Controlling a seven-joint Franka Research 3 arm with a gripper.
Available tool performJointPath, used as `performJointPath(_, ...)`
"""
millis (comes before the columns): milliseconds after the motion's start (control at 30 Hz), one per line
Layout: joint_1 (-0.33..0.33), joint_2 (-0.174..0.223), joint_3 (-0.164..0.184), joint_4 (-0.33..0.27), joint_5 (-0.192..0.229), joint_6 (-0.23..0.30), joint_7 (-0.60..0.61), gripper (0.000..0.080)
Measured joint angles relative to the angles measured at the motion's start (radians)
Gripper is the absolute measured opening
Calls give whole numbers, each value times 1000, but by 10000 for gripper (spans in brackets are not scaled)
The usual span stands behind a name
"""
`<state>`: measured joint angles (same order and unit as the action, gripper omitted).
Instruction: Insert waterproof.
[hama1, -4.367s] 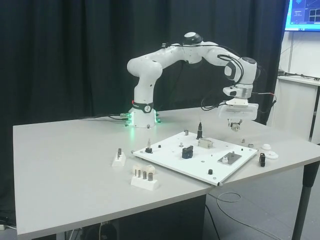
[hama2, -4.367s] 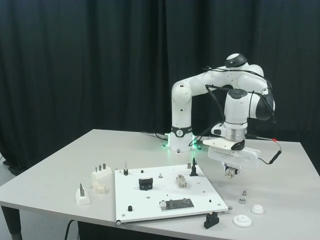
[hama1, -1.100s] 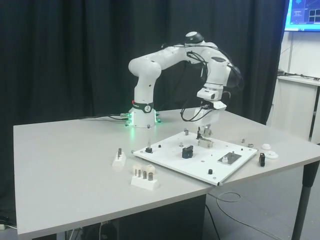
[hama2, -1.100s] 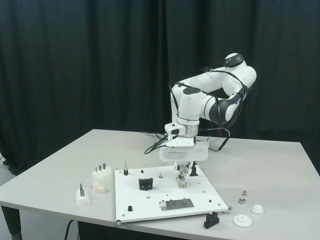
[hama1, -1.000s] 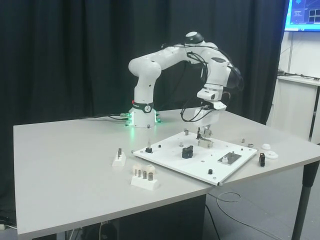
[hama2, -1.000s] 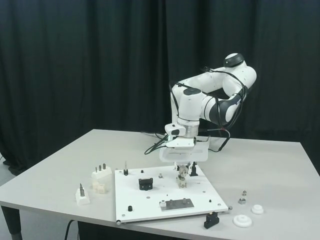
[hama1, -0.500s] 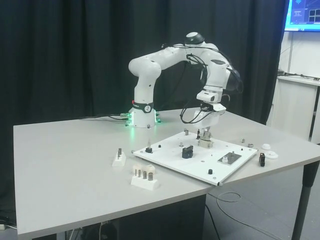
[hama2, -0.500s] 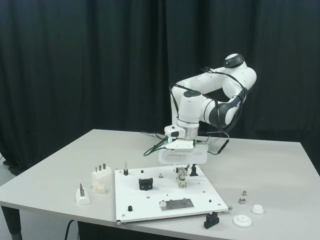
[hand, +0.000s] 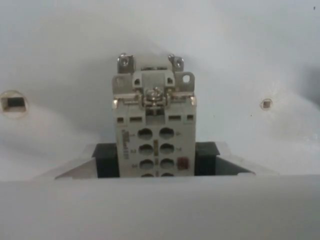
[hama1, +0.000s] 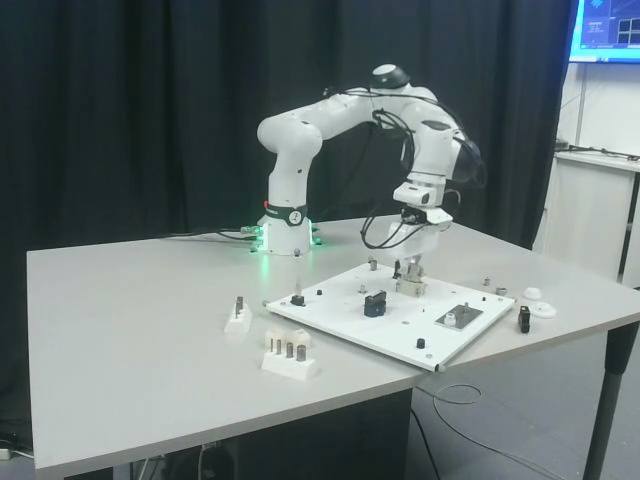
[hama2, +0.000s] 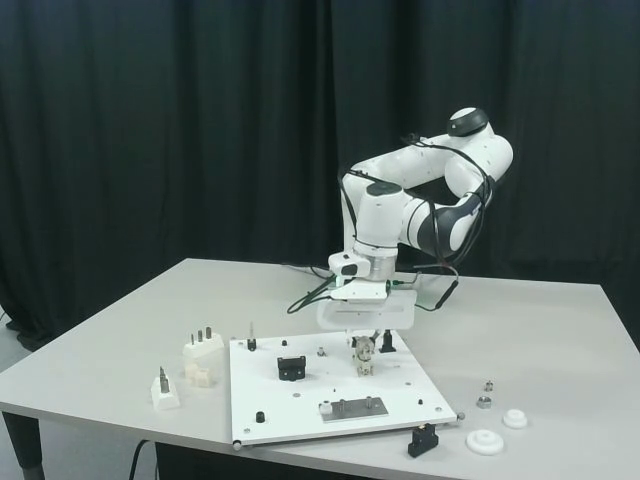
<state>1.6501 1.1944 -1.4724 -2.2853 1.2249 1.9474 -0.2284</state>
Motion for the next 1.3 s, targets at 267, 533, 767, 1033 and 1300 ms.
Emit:
performJointPath(267, -9, 0, 2, 8, 0, -2, 0, 310)
performJointPath(533, -16, 0, 2, 18, -14, -13, 0, 310)
performJointPath(767, -25, 0, 2, 31, -30, -31, 2, 310)
performJointPath(1033, -35, 0, 2, 39, -38, -46, 13, 310)
performJointPath(1300, -40, 0, 1, 46, -39, -58, 31, 310)
